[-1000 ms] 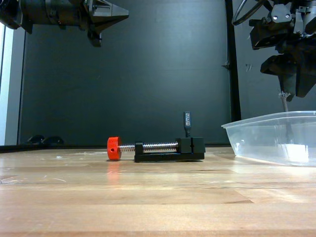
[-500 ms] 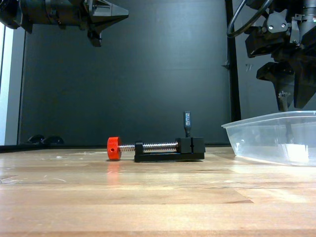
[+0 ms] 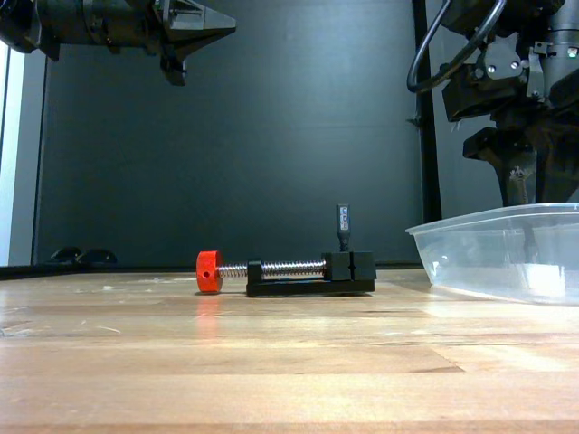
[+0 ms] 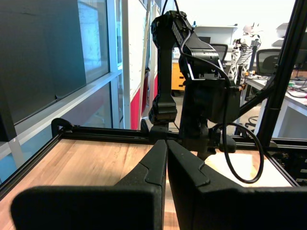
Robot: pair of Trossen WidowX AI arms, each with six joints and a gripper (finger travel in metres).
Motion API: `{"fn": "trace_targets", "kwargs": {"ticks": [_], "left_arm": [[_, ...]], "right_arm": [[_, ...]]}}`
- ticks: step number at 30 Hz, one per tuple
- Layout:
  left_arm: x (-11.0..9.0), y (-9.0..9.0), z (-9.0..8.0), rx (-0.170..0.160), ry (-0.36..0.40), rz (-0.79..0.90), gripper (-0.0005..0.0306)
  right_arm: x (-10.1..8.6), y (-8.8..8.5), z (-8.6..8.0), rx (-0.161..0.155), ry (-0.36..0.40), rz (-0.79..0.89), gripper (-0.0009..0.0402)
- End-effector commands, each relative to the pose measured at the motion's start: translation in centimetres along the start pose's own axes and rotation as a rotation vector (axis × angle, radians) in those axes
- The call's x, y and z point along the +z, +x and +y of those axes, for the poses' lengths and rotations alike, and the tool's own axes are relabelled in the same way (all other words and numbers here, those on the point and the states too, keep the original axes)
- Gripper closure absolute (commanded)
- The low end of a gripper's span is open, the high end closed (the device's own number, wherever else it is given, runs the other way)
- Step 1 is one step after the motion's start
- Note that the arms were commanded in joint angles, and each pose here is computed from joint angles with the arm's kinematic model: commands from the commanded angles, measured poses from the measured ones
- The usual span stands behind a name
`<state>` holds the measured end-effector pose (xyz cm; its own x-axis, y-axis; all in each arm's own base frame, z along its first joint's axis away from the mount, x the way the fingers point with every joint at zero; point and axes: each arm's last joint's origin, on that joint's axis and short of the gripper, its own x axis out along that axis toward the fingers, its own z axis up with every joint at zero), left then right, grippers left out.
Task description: Pick the usb-c connector and install on the hub
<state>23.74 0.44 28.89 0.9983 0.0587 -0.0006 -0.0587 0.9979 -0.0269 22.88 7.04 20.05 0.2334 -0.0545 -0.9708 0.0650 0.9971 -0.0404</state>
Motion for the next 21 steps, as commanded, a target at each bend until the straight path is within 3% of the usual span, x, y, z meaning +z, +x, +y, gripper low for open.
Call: {"fn": "trace_targets", "kwargs": {"ticks": [1,9,21], "left_arm": [[0.0,0.0,0.0,0.000,0.000,0.000,0.0300],[0.0,0.0,0.0,0.000,0.000,0.000,0.0300],[0.0,0.0,0.0,0.000,0.000,0.000,0.0300]], "right_arm": [[0.1,0.5,0.1,-0.003,-0.008,0.009,0.0201],[-0.2,1.9,0.3,-0.001,-0.012,0.015,0.0201],[-0.4,2.3,0.4,0.003,-0.032,0.000,0.0224]]}}
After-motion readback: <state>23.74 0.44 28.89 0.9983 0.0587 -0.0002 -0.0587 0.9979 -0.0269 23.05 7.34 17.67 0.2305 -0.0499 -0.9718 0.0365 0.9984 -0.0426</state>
